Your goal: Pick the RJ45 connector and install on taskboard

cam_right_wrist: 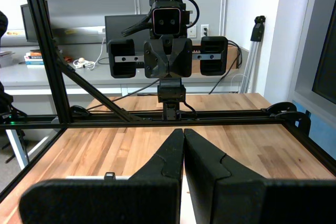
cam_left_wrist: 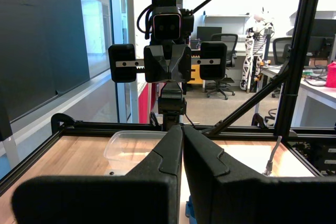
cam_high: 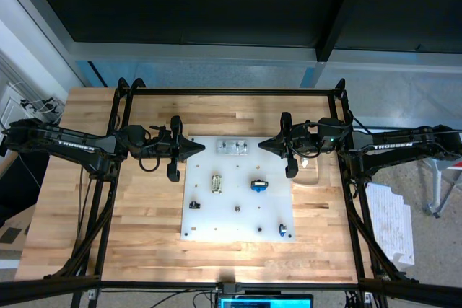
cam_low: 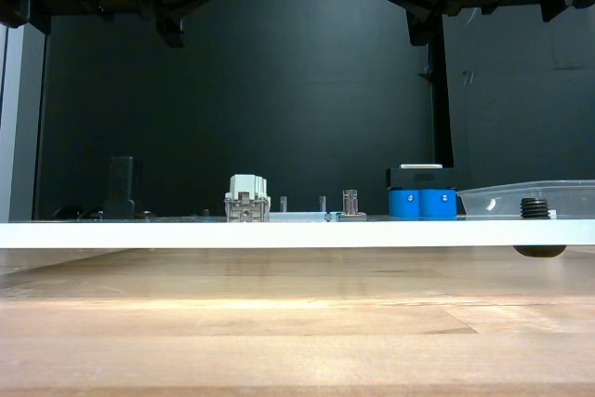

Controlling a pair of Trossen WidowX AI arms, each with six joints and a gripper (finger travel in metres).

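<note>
Taskboard [cam_high: 242, 200] — white, flat, lying mid-way on the wooden table [cam_high: 144, 236]; it carries a silver block [cam_high: 234, 147] at its far edge, a grey connector housing [cam_high: 216, 184] and a blue piece [cam_high: 258, 185]. Clear plastic tray [cam_high: 309, 172] lies just beside the board's right edge. RJ45 connector: cannot be made out in any view. Left gripper [cam_high: 203, 148] — fingers pressed together, holding nothing, raised high near the board's far left. Right gripper [cam_high: 261, 144]: likewise closed and empty, high near the far right, facing its twin.
</note>
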